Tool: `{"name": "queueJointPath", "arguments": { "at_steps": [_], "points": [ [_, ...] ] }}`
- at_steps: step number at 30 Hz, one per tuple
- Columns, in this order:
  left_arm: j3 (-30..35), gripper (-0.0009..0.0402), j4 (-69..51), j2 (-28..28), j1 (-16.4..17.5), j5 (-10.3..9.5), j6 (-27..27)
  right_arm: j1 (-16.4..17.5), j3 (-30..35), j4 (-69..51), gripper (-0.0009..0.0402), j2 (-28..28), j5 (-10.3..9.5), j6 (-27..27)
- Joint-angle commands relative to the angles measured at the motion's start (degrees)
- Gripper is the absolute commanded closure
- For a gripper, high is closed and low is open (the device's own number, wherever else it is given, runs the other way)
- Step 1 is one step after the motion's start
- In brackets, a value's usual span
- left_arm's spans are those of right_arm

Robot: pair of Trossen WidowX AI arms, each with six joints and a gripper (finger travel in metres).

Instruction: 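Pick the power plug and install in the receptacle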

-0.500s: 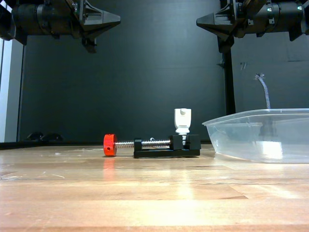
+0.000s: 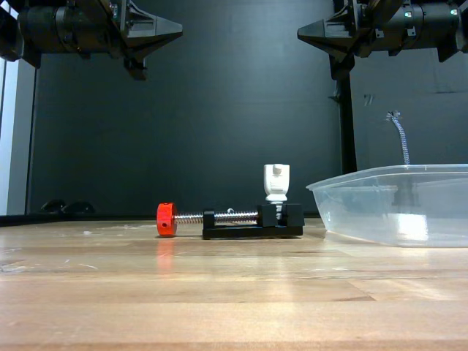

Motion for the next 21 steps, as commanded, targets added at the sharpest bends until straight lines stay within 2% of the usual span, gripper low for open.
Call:
{"name": "queueJointPath", "arguments": {
  "at_steps": [1, 12, 14, 17, 21],
  "points": [
    [0.02, 0.0393, 0.00, 0.02, 0.00, 0.00, 0.00, 0.02, 0.02, 0.02, 0.0393, 0.00, 0.00, 0.02],
    [0.02, 0.0393, 0.00, 0.02, 0.00, 0.00, 0.00, 0.02, 0.02, 0.07, 0.0393, 0.00, -0.04, 0.04],
    [0.02, 0.0393, 0.00, 0.02, 0.00, 0.00, 0.00, 0.04, 0.09, 0.07, 0.0393, 0.00, -0.15, 1.33],
    [0.02, 0.0393, 0.02, 0.02, 0.00, 0.00, 0.00, 0.02, 0.09, 0.02, 0.0393, -0.46, -3.30, 3.21],
    [0.02, 0.0393, 0.00, 0.02, 0.00, 0.00, 0.00, 0.17, 0.09, -0.61, 0.0393, -1.70, -3.26, 3.82]
  ]
}}
